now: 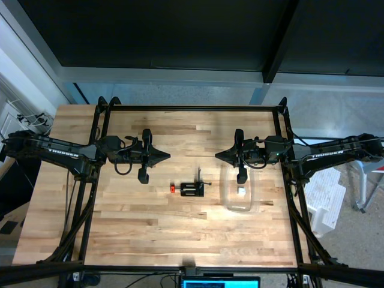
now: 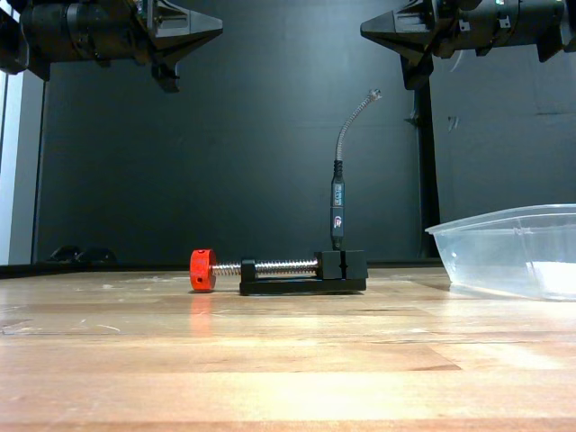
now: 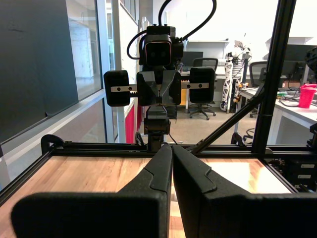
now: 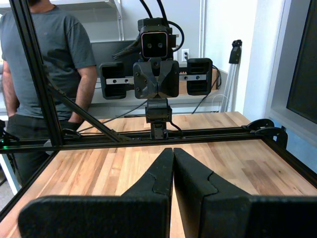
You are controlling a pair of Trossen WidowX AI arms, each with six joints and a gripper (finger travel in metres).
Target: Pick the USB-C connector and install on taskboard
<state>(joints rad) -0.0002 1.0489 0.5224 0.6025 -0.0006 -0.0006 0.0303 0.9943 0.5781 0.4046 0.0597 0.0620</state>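
– Low view: where's your thin dark USB-C connector (image 2: 337,202)?
– Upright in the small black red-knobbed taskboard (image 2: 301,286), wire stub bent above. Looks light, stiff, slick; pinch its flat body. Parked high, closed, empty: left gripper (image 3: 172,147), right gripper (image 4: 173,149).

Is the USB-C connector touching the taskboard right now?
Touching. The low view shows the USB-C connector standing upright with its foot seated in the taskboard. The left gripper and right gripper hang shut high above, on either side.
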